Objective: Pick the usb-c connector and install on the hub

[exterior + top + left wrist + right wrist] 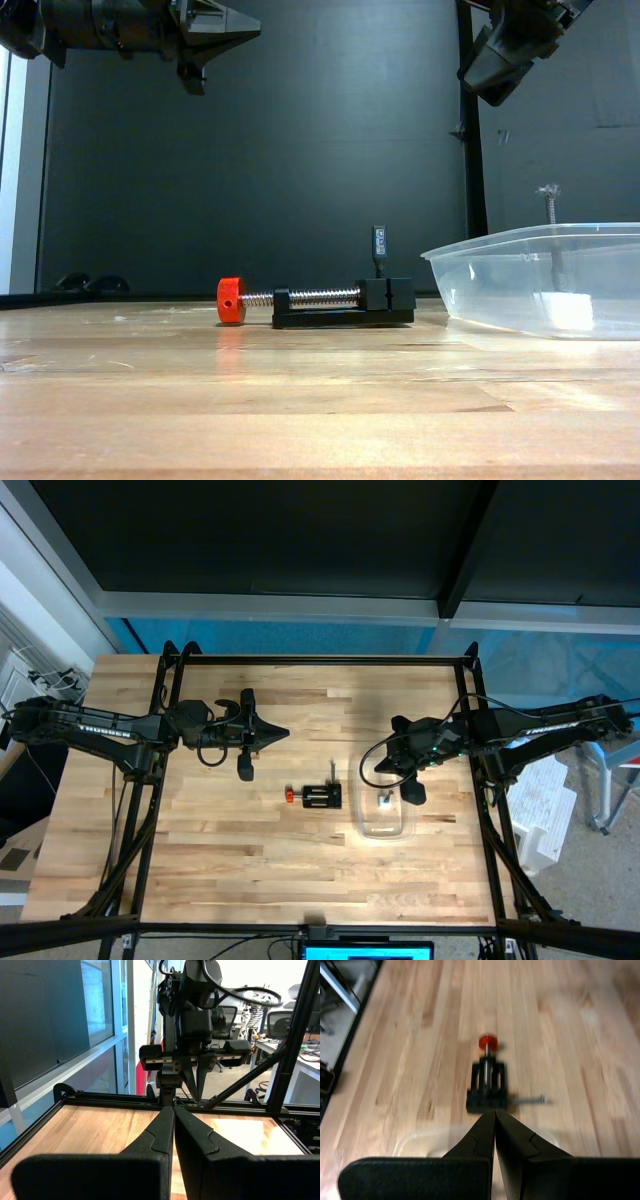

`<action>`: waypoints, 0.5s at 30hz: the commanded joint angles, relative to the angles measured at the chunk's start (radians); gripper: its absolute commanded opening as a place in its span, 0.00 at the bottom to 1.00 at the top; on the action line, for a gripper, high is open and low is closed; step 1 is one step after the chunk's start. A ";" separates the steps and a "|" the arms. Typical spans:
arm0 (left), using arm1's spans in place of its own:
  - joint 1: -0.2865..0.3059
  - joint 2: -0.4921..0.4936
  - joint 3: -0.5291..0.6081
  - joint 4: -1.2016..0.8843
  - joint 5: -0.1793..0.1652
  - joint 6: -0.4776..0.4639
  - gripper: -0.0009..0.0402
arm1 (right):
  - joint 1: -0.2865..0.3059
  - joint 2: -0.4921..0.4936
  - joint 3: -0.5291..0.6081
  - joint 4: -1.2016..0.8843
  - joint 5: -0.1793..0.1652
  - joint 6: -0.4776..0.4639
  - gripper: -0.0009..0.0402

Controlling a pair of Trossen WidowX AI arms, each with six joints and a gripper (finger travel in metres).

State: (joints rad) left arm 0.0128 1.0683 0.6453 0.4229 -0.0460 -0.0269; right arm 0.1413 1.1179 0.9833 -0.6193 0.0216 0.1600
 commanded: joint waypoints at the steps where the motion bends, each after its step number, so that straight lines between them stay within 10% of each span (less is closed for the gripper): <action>1: 0.000 0.000 0.000 0.000 0.000 0.000 0.02 | 0.022 0.041 0.044 -0.080 0.002 0.007 0.02; 15: 0.000 0.000 0.000 0.000 0.000 0.000 0.02 | 0.059 0.167 0.152 -0.408 0.004 0.014 0.02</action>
